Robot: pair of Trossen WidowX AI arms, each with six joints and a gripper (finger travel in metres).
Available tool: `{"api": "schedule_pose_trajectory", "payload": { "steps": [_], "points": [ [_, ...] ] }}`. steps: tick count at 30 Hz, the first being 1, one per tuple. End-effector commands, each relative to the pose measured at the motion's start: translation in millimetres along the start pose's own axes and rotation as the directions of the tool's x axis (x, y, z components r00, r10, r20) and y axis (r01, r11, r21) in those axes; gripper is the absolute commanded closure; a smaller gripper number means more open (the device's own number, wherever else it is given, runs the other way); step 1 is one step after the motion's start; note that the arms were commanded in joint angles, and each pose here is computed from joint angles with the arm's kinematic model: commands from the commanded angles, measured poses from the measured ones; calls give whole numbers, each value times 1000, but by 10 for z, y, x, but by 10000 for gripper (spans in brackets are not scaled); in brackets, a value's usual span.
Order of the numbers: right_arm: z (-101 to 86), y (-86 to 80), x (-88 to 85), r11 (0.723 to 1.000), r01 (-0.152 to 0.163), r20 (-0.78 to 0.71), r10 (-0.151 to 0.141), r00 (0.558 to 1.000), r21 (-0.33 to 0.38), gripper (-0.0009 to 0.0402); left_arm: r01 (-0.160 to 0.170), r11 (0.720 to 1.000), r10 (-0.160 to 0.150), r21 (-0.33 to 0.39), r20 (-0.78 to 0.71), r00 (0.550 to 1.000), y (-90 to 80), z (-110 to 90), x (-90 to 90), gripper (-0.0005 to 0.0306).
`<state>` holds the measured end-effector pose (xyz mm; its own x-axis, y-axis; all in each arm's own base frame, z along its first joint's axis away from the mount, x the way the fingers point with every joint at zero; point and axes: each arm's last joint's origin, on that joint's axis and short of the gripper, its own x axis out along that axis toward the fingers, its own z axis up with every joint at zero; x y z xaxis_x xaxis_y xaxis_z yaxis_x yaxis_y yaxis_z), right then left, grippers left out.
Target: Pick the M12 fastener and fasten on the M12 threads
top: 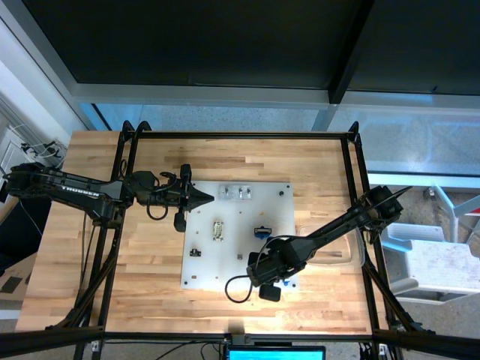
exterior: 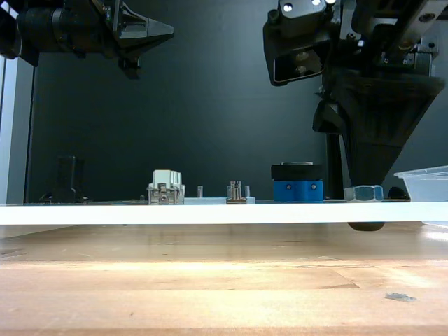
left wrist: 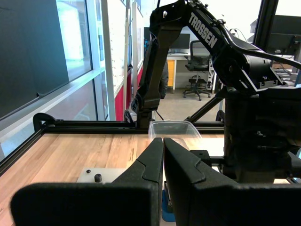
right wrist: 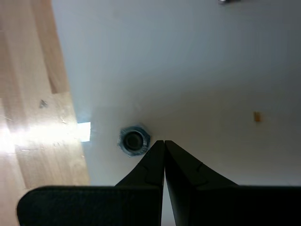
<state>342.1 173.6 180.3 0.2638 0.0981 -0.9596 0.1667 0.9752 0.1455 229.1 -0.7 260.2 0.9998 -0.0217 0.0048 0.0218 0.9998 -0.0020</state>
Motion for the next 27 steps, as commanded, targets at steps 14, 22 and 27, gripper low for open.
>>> {"api": "schedule_pose_trajectory", "payload": {
  "steps": [14,22,27],
  "points": [
    [-23,32,-11,996,-92,-67,92,994,4,393,0,1000,0,0,0,1000,0,0,1,300],
    [-56,40,-38,997,-83,-81,82,993,-2,393,0,1000,0,0,0,1000,0,0,1,300],
    [-67,57,-142,996,-88,-55,87,995,-9,393,0,1000,0,0,0,1000,0,0,1,300]
  ]
}}
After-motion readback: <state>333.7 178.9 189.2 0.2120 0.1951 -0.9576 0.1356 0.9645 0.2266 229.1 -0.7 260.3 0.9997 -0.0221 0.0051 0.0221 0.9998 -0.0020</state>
